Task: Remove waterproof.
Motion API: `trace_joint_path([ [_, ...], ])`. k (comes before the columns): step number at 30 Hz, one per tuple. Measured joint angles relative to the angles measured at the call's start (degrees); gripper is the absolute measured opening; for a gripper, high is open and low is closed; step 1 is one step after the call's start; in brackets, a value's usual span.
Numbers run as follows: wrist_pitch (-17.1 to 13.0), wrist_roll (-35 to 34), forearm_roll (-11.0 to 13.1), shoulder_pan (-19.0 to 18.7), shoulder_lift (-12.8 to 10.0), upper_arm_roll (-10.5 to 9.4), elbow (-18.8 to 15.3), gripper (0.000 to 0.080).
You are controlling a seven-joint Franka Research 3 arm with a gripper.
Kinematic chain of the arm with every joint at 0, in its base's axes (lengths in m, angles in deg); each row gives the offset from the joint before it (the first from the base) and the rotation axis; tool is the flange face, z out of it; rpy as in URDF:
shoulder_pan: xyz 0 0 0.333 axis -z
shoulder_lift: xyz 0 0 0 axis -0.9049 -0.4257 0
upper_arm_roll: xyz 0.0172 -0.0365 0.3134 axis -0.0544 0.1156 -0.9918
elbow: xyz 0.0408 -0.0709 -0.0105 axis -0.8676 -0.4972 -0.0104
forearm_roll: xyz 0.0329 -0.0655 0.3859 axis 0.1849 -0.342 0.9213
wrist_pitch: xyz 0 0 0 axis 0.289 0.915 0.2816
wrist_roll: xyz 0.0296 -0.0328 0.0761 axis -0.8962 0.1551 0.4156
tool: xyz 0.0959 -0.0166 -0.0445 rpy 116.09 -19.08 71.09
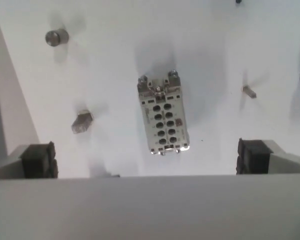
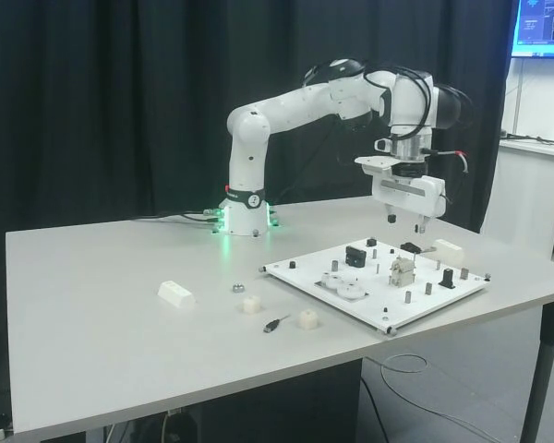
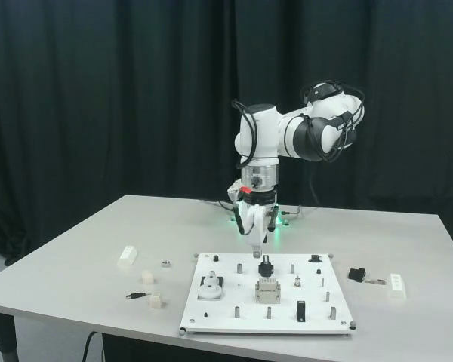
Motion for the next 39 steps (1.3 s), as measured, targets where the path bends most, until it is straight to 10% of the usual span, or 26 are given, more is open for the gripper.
trace_joint_path([
  [39, -0.59, 3.54, -2.39, -3.60, -0.93, -0.88, -2.74, 0.0800],
])
